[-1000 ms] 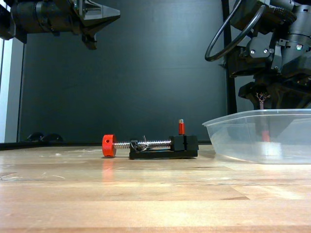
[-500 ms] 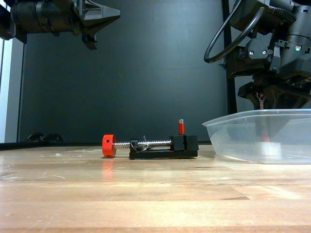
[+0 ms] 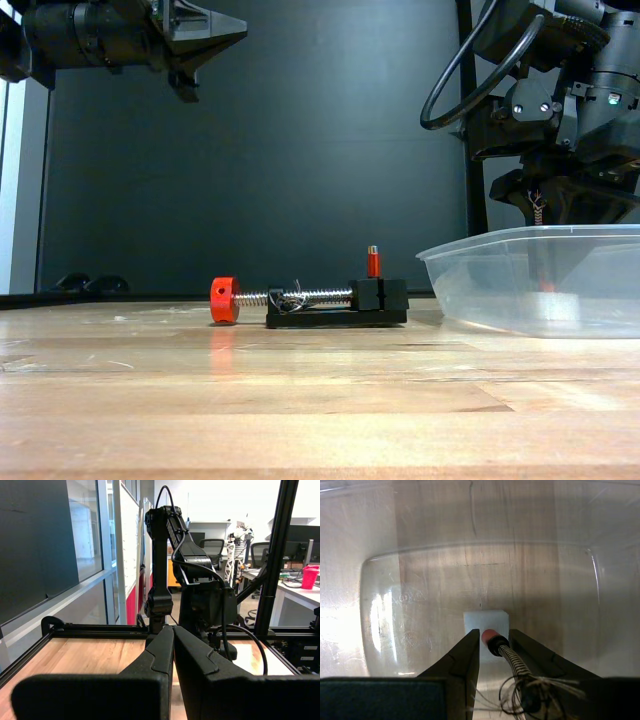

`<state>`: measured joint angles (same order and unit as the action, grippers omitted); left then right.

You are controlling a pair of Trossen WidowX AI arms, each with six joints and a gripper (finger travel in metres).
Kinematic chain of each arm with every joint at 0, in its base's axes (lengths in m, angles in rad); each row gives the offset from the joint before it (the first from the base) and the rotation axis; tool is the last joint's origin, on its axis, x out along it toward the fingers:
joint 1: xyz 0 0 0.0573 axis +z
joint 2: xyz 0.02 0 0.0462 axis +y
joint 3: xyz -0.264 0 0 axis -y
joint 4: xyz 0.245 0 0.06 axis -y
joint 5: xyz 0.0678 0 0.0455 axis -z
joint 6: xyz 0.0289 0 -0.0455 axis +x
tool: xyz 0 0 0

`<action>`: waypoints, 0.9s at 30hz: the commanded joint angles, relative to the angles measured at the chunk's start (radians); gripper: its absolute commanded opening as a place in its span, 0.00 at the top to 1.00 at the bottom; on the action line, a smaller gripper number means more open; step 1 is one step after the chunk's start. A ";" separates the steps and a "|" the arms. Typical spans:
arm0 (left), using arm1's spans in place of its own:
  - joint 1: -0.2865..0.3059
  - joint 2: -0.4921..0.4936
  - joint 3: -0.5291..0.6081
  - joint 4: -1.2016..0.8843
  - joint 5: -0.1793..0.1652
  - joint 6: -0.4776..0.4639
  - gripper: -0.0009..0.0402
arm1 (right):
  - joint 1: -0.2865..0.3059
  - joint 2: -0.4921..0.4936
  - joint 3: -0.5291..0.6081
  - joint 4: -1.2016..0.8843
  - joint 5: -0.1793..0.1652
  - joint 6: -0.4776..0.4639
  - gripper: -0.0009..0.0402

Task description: Pick the RCA connector and install on taskboard

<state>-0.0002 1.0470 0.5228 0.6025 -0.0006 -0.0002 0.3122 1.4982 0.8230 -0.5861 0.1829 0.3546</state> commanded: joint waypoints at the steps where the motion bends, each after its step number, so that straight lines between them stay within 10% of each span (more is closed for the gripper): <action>1: 0.000 0.000 0.000 0.000 0.000 0.000 0.98 | 0.000 -0.001 0.000 0.000 0.001 0.000 0.82; 27: 0.000 0.000 0.000 0.000 0.000 0.000 0.98 | -0.003 -0.025 0.000 0.000 0.007 0.000 0.97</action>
